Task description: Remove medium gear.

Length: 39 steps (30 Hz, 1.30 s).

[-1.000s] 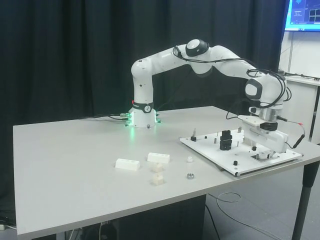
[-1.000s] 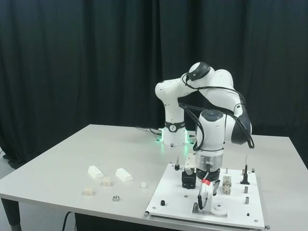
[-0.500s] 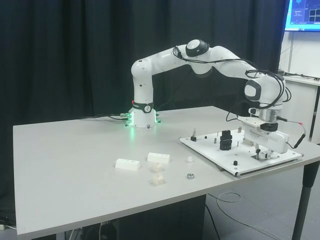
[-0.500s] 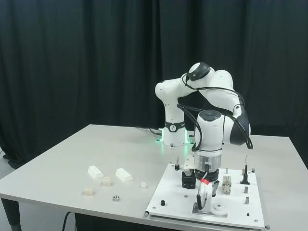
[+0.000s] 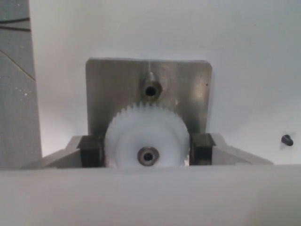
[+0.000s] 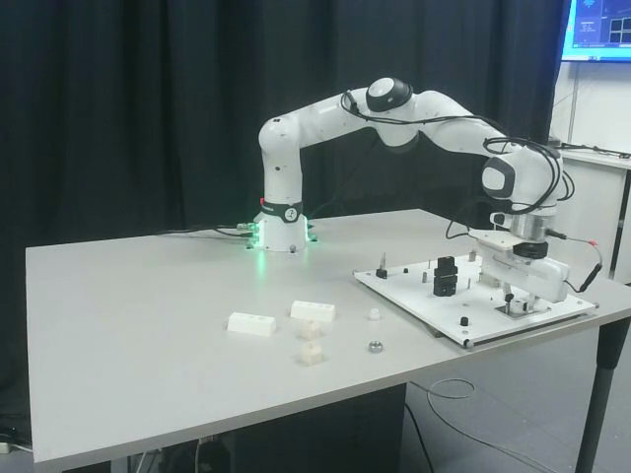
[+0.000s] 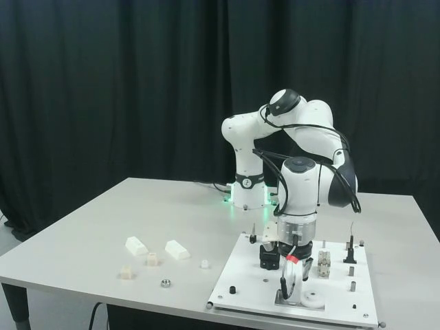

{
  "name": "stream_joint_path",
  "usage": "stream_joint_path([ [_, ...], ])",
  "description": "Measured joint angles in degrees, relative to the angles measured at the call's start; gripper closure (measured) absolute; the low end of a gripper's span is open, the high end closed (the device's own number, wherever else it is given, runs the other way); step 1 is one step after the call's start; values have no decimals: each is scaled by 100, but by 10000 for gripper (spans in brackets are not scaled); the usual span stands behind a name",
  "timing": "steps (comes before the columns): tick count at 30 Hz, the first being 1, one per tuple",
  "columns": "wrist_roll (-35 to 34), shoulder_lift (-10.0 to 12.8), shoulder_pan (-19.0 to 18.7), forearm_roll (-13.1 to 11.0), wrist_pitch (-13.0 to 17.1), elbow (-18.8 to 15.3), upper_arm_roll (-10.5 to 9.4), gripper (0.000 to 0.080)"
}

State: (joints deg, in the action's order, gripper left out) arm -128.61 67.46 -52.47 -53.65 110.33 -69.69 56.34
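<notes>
Teeth of the medium gear (image 5: 147, 141) fill my wrist view, with my black fingertips (image 5: 90, 151) pressed against its two sides, gripping it over a grey metal plate (image 5: 117, 84). That contact is hidden in both room views; they show instead my gripper (image 7: 291, 280) low at the near edge of the white board (image 7: 240, 271), beside another white gear (image 7: 314, 300).

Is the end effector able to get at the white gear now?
Probably yes. The white gear sits between both fingers of the end effector, nothing blocking.
</notes>
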Motion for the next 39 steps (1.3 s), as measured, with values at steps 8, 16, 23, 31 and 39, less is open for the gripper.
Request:
stream_joint_path([
  [8,-26,-30,-11,-23,-89,4,61,500],
  [16,-57,-31,-11,-38,-97,-1,64,529],
  [23,-79,-31,-12,-46,-97,-4,67,529],
  [31,-79,-31,-15,-56,-109,-3,81,529],
  [39,-64,-31,-18,-82,-139,0,105,529],
])
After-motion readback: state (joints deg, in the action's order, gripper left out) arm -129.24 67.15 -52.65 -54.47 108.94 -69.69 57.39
